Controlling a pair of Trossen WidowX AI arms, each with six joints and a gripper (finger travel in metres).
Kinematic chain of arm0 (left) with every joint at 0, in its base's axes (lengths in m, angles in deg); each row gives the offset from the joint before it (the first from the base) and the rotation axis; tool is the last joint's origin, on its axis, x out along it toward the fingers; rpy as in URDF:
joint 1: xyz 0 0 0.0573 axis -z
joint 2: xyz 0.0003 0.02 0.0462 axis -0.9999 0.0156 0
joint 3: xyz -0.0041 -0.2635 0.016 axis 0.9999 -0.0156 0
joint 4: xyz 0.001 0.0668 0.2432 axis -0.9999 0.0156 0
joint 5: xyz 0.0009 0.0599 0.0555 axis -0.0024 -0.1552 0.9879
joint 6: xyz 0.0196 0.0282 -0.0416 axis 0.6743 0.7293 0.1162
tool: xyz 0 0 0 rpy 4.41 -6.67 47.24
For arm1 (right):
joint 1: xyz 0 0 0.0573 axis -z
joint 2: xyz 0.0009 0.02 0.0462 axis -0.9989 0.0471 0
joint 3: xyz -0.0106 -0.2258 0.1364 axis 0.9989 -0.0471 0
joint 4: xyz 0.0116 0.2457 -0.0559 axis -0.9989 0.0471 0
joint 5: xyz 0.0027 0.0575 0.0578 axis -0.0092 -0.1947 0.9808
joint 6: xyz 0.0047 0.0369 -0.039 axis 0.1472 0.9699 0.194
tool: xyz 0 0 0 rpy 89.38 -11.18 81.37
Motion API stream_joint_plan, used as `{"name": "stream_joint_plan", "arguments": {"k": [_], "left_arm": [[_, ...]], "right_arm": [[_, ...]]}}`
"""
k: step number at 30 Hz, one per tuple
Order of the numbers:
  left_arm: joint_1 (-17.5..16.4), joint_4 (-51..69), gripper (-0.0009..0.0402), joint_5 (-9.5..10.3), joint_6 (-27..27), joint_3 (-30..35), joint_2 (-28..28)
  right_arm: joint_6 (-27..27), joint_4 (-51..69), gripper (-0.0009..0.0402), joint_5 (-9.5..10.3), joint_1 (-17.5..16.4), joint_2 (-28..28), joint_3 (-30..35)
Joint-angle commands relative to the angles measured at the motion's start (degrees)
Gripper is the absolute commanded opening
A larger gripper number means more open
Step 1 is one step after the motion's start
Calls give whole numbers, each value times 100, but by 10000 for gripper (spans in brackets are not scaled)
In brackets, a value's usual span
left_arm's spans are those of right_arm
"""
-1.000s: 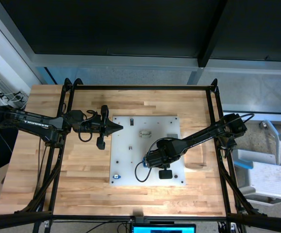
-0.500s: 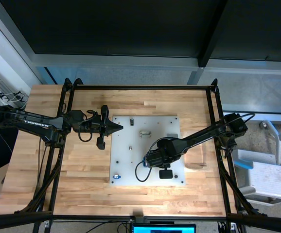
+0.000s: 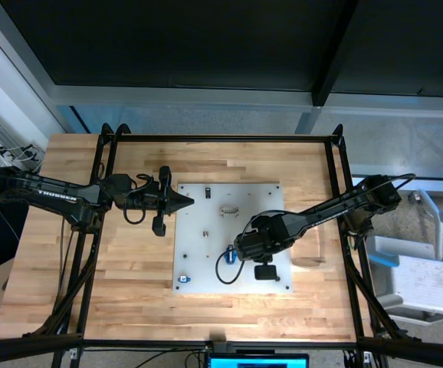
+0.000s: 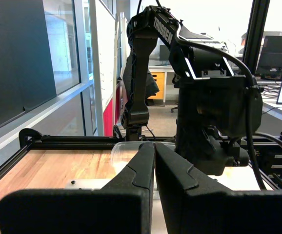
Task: Pick the 16mm cylinder and place it in the container
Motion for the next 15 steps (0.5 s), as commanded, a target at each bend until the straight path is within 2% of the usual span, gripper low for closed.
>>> {"name": "stream_joint_plan", "arguments": {"k": [1,9,14,15], "left_arm": [[-2,-2,0,-2,2,2,2],[0,-2,0,-2,2,2,2],[0,-2,0,-2,2,2,2],[-2,0,0,-2,2,2,2]], "right_arm": [[-7,-13,28,0,0,-109,4],[155,299,28,11,-2,-468,2],[229,516,27,444,0,-841,-85],[271,551,27,474,0,-940,-146]]}}
